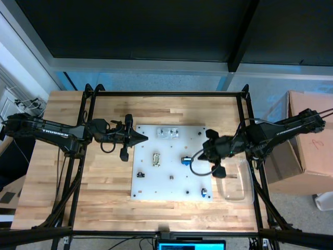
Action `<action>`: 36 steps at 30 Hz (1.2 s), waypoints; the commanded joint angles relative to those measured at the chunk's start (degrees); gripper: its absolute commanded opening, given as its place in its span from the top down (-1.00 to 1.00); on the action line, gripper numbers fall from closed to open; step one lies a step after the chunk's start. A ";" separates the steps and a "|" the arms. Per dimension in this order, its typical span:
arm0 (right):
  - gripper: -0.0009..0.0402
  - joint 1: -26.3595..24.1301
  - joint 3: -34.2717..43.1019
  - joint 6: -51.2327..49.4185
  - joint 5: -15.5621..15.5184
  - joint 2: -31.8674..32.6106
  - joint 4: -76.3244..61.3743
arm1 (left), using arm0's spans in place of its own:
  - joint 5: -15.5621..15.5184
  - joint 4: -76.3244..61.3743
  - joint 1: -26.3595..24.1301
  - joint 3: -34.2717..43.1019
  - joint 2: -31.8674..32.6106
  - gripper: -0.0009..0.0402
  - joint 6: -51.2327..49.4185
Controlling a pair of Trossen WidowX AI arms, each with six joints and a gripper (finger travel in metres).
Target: Remove the RJ45 connector from the taskboard and place in the container
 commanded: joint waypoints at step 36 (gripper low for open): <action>0.14 13.64 20.17 17.55 -0.81 18.21 -31.34 | 0.00 0.04 0.02 0.00 0.00 0.96 0.00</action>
